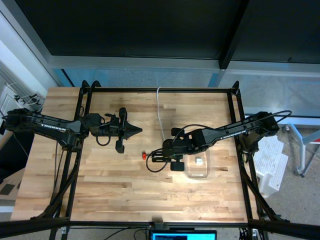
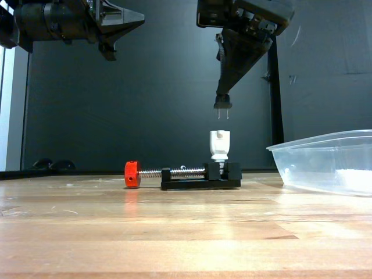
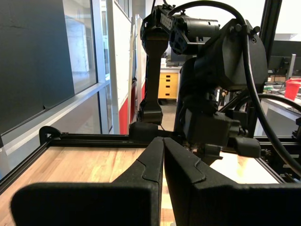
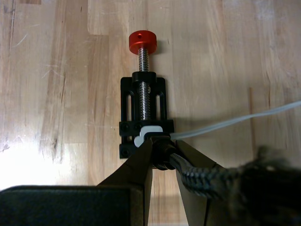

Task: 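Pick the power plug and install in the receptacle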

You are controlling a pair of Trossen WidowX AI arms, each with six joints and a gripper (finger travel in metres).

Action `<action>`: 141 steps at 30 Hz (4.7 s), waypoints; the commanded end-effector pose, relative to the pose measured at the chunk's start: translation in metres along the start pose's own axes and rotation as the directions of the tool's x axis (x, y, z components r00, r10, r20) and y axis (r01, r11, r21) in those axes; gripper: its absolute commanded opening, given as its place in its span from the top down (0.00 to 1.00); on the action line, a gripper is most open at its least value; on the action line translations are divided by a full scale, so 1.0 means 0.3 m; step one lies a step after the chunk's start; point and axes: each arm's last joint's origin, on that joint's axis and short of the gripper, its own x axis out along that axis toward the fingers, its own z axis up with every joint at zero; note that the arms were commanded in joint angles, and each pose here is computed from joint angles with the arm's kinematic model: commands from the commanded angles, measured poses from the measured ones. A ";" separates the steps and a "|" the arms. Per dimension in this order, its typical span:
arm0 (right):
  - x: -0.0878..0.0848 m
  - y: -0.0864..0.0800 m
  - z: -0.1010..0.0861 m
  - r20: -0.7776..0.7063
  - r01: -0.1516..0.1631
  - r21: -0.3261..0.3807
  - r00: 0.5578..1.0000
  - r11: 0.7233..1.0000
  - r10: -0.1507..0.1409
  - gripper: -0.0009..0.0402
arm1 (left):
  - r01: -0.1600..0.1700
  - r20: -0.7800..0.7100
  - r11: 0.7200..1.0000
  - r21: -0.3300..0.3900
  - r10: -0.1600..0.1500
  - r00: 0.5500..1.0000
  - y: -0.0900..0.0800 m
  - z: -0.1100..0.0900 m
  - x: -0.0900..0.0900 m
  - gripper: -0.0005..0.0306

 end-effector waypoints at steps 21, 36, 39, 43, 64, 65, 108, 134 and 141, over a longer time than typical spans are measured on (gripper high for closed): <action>0.034 0.004 0.002 -0.015 0.004 -0.035 1.000 0.999 -0.005 0.98 | 0.000 0.000 1.000 0.000 0.000 1.000 0.000 0.000 0.000 0.98; 0.056 0.007 -0.013 -0.013 0.003 -0.034 1.000 0.999 -0.004 0.98 | 0.000 0.000 1.000 0.000 0.000 1.000 0.000 0.000 0.000 0.98; 0.062 0.008 -0.015 -0.006 0.002 -0.032 1.000 0.999 -0.003 0.98 | 0.000 0.000 1.000 0.000 0.000 1.000 0.000 0.000 0.000 0.98; 0.072 0.009 -0.021 -0.004 0.002 -0.031 1.000 1.000 -0.003 0.98 | 0.000 0.000 1.000 0.000 0.000 1.000 0.000 0.000 0.000 0.98; 0.140 0.025 -0.081 -0.002 -0.001 -0.033 1.000 0.999 0.001 0.98 | 0.000 0.000 1.000 0.000 0.000 1.000 0.000 0.000 0.000 0.98; 0.144 0.027 -0.084 -0.001 -0.002 -0.034 1.000 0.999 0.002 0.98 | 0.000 0.000 1.000 0.000 0.000 1.000 0.000 0.000 0.000 0.98; 0.128 0.038 -0.104 0.093 0.030 -0.053 0.995 0.998 -0.025 0.98 | 0.000 0.000 1.000 0.000 0.000 1.000 0.000 0.000 0.000 0.98; 0.180 0.083 -0.201 0.213 0.067 -0.080 0.976 0.995 -0.049 0.98 | 0.000 0.000 1.000 0.000 0.000 1.000 0.000 0.000 0.000 0.98; 0.201 0.074 -0.262 0.260 0.107 -0.059 0.962 0.993 -0.088 0.98 | 0.000 0.000 1.000 0.000 0.000 1.000 0.000 0.000 0.000 0.98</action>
